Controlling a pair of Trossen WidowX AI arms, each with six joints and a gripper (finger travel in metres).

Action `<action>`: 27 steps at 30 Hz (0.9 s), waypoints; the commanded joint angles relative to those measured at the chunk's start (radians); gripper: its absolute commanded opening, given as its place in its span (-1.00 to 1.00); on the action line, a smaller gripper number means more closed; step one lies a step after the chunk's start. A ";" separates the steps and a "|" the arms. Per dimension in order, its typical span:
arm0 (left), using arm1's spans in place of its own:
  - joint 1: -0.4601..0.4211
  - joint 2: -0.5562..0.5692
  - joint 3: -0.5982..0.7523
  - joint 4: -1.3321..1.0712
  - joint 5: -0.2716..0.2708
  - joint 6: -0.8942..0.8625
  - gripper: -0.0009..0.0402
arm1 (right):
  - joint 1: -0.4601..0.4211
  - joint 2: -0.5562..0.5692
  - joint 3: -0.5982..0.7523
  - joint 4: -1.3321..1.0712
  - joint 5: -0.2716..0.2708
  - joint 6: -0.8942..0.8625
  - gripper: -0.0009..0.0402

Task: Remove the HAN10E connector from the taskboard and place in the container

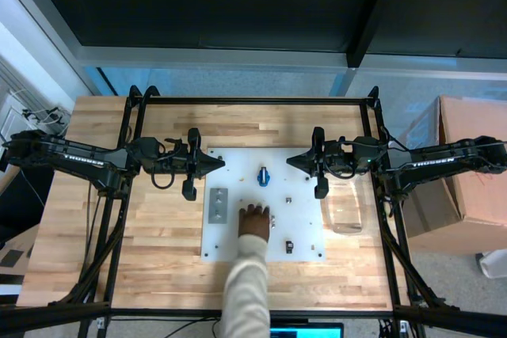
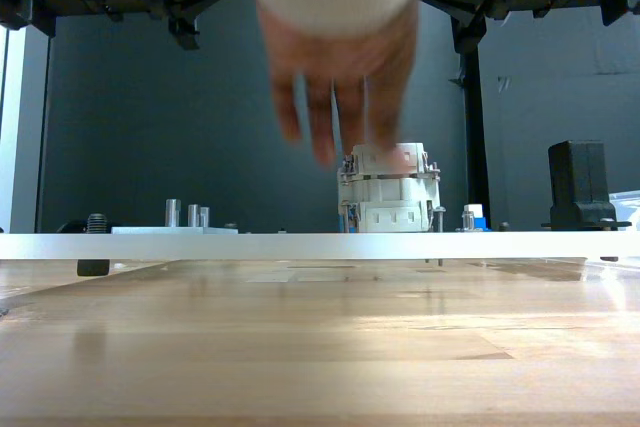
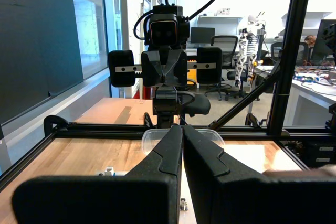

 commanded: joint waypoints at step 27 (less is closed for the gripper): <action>0.000 0.000 0.000 0.000 0.000 0.000 -0.96 | 0.003 0.000 0.000 0.006 -0.001 -0.011 -0.96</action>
